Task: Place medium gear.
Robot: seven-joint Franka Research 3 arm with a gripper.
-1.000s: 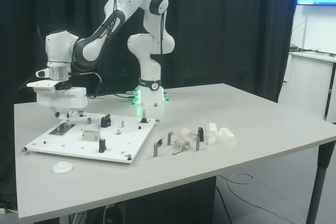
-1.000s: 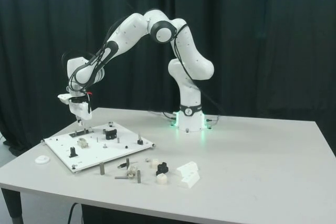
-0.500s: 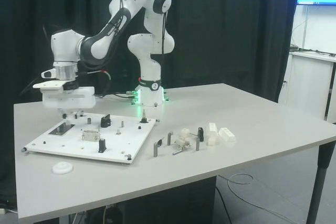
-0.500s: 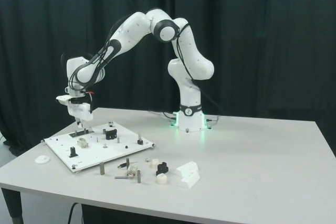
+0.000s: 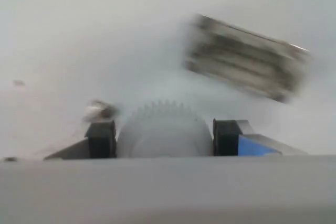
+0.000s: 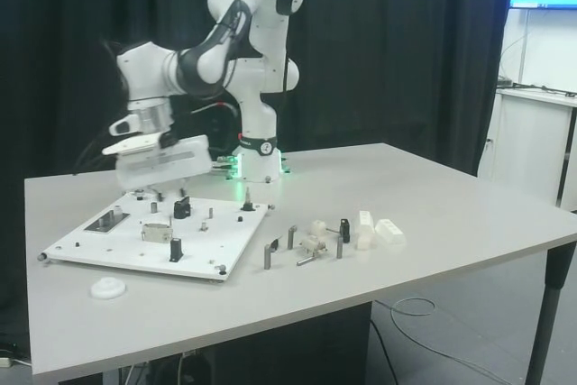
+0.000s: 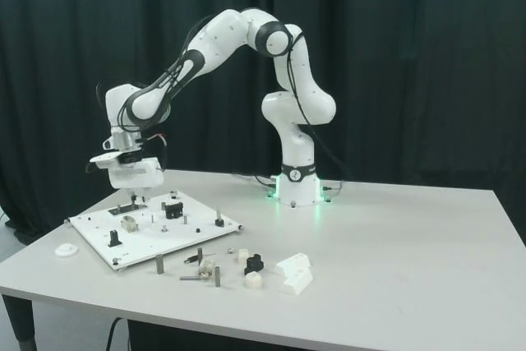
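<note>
In the wrist view a white toothed medium gear (image 5: 164, 124) sits between my two black fingertips (image 5: 101, 139), so my gripper (image 5: 164, 144) is shut on it. In the room views the gripper (image 6: 153, 192) (image 7: 136, 196) hangs a little above the white assembly board (image 6: 99, 248) (image 7: 141, 242), over its rear middle part. A grey metal block (image 5: 244, 59) lies on the board just beyond the gear. The gear itself is too small to make out in the room views.
Black holders and short pegs stand on the board (image 6: 176, 250). A larger white gear (image 6: 106, 289) (image 7: 65, 250) lies on the table off the board's left corner. Several loose pegs and white blocks (image 6: 347, 232) (image 7: 263, 270) lie to the right of the board.
The arm has swung the gripper from over the board's left rear corner to the right, towards the board's middle, with the hand now tilted.
</note>
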